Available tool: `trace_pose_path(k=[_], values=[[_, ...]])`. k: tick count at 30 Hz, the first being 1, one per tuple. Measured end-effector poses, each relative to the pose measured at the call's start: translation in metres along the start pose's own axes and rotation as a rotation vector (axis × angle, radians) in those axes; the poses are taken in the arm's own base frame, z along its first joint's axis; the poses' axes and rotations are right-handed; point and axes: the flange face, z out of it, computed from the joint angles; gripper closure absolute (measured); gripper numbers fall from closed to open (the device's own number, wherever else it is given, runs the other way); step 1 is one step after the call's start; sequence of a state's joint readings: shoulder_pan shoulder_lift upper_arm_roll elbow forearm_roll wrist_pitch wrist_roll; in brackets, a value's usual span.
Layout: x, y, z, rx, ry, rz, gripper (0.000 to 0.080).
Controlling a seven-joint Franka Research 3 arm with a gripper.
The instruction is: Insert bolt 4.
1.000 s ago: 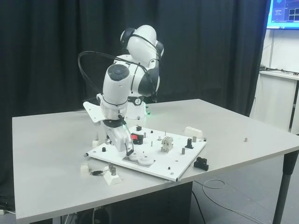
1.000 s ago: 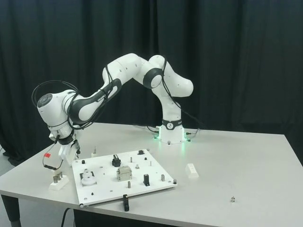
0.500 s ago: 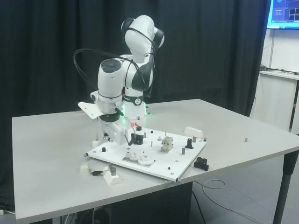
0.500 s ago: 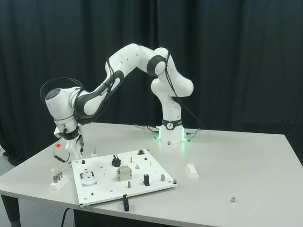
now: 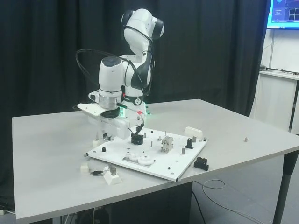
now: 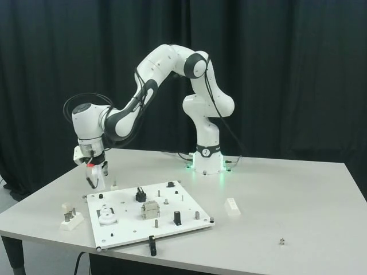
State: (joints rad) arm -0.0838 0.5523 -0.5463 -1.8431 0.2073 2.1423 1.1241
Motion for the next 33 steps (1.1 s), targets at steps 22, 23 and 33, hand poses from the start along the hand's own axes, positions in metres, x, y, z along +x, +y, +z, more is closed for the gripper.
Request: trace_pose_path(k=[22, 23, 33], values=[[0.005, 0.023, 0.010, 0.065, 0.041, -0.315, 0.0580], [0.006, 0.023, 0.011, 0.067, 0.043, -0.333, 0.0580], [0.010, 0.027, 0.018, 0.112, 0.066, -0.463, 0.0580]])
